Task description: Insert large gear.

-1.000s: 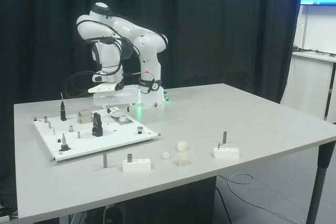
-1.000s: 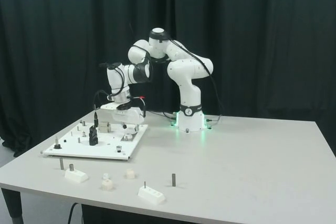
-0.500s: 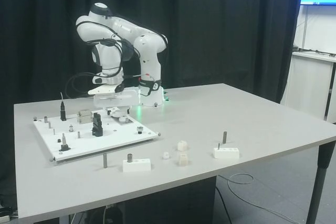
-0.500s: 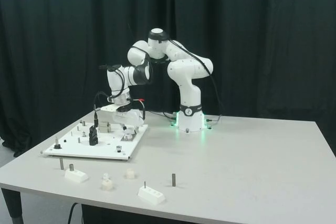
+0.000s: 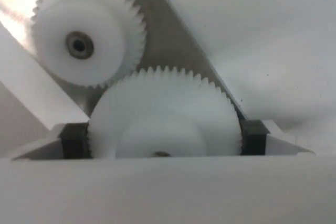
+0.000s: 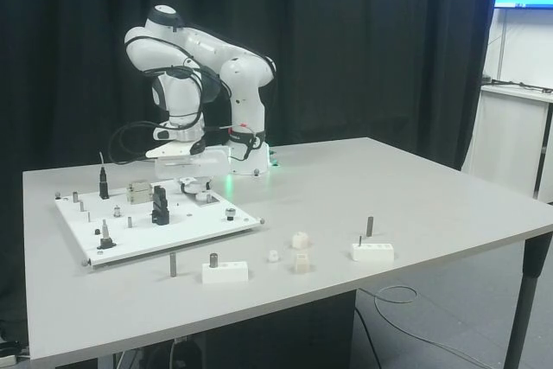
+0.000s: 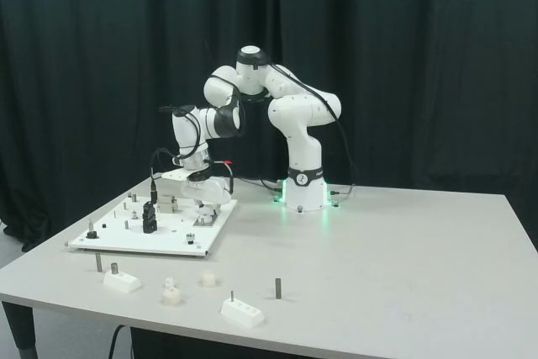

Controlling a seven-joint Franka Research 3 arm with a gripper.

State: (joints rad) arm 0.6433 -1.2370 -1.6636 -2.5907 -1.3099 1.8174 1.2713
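My jaws (image 5: 163, 142) are pinching the large gear (image 5: 164, 115): one black pad (image 5: 73, 140) presses its toothed rim on one side, and the other pad (image 5: 254, 137) presses the opposite side. The gear is white, and it lies flat between my fingertips with its raised hub facing my camera. Just beyond my jaws there is a second white gear (image 5: 86, 30) sitting on a grey metal plate (image 5: 173, 45), with a dark pin in its centre. The teeth of both gears are very close, and I cannot tell if they touch. In the room views my jaws hang low over the far edge of the white board (image 6: 186, 231), which lies on the grey worktop (image 6: 415, 187).
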